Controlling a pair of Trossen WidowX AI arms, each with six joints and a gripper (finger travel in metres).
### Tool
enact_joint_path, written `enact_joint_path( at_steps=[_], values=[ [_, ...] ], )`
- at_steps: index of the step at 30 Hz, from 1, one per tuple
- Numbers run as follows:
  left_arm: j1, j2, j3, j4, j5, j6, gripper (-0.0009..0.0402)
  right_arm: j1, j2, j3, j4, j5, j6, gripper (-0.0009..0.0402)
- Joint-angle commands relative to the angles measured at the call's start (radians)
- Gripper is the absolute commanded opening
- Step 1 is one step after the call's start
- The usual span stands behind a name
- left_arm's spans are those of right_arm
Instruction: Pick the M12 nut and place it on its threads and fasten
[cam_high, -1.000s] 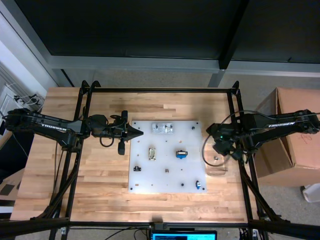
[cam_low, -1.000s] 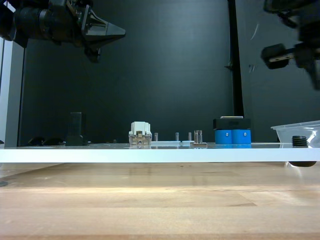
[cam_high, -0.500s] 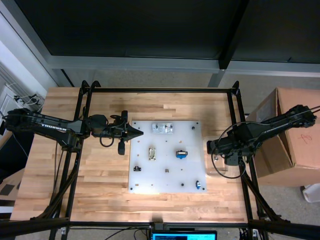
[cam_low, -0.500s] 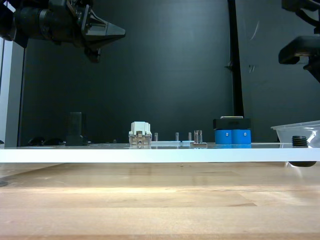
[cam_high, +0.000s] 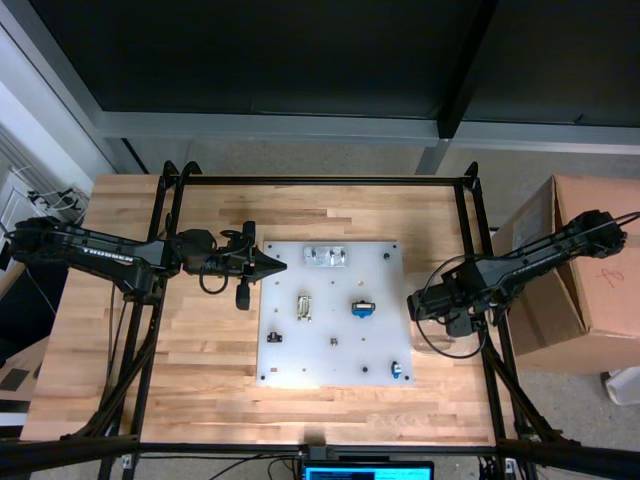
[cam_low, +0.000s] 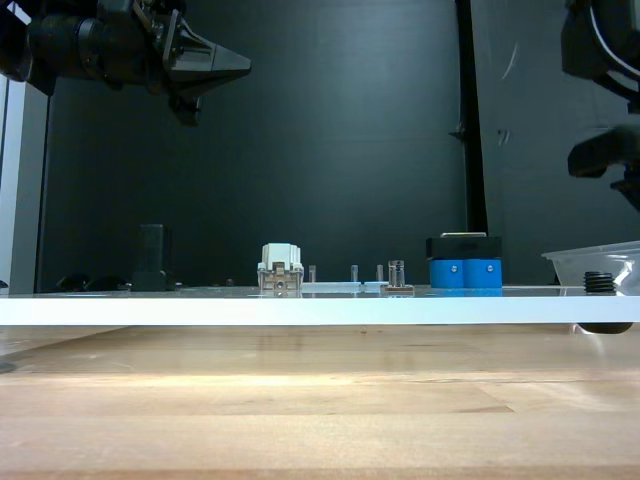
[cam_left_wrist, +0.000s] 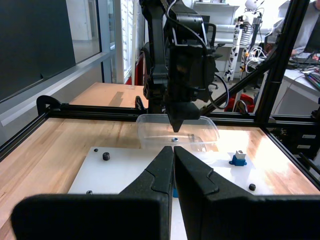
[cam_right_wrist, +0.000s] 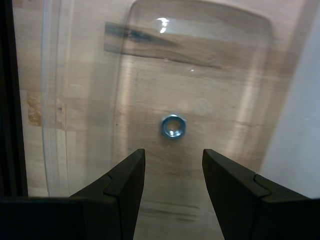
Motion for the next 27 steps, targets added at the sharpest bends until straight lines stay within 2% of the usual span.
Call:
enact_joint_path(
  at_steps=[1,27],
  values=[
    [0.0,0.0,0.0,0.001,0.0,0.0,0.0,0.0,0.013,-0.023,0.037,-0.002,0.01,0.0158],
    [0.0,0.0,0.0,0.0,0.0,0.0,0.0,0.0,0.016,-0.151,0.209,-0.008,0.035,0.0158]
  ],
)
